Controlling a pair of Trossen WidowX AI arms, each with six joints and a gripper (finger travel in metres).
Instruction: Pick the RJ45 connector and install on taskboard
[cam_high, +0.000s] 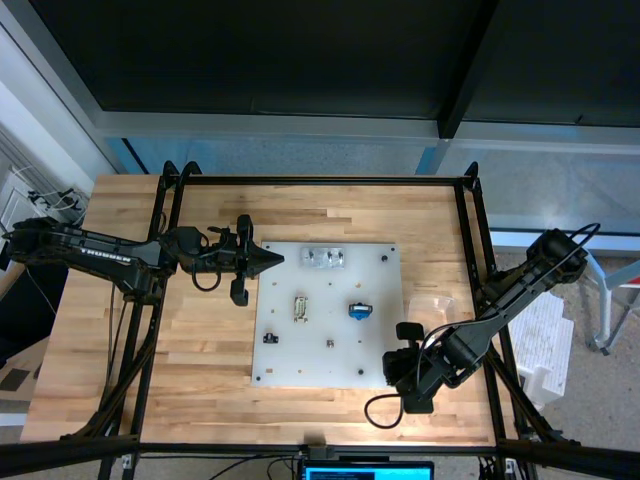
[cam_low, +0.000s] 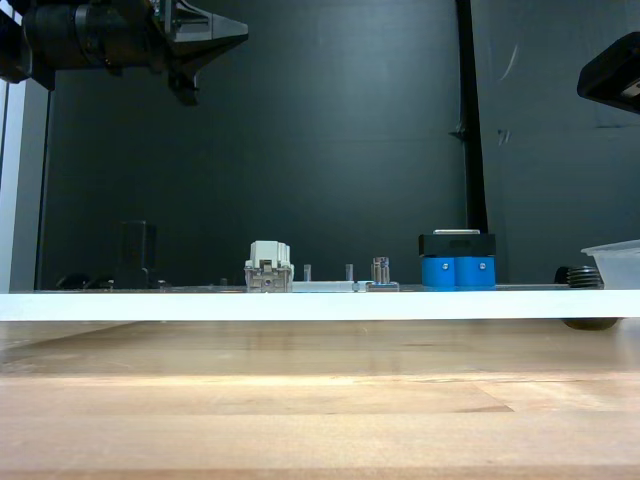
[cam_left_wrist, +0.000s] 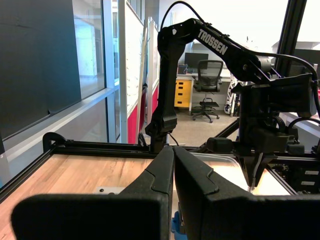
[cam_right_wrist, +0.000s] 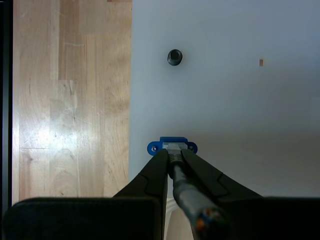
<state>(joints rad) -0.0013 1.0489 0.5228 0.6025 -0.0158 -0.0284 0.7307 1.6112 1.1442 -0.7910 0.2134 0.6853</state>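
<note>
Pinching the connector (cam_right_wrist: 181, 187) in my right gripper (cam_right_wrist: 173, 153) over the taskboard (cam_right_wrist: 225, 100), picked, not yet installed; left gripper (cam_left_wrist: 173, 150), fingers together, hovers at its left edge.

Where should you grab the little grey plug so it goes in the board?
By its slender middle, pinched from both sides, leaving the front tip free. The right gripper, over the taskboard, grips the RJ45 connector that way. The left gripper hovers shut above the board's far left corner.
</note>
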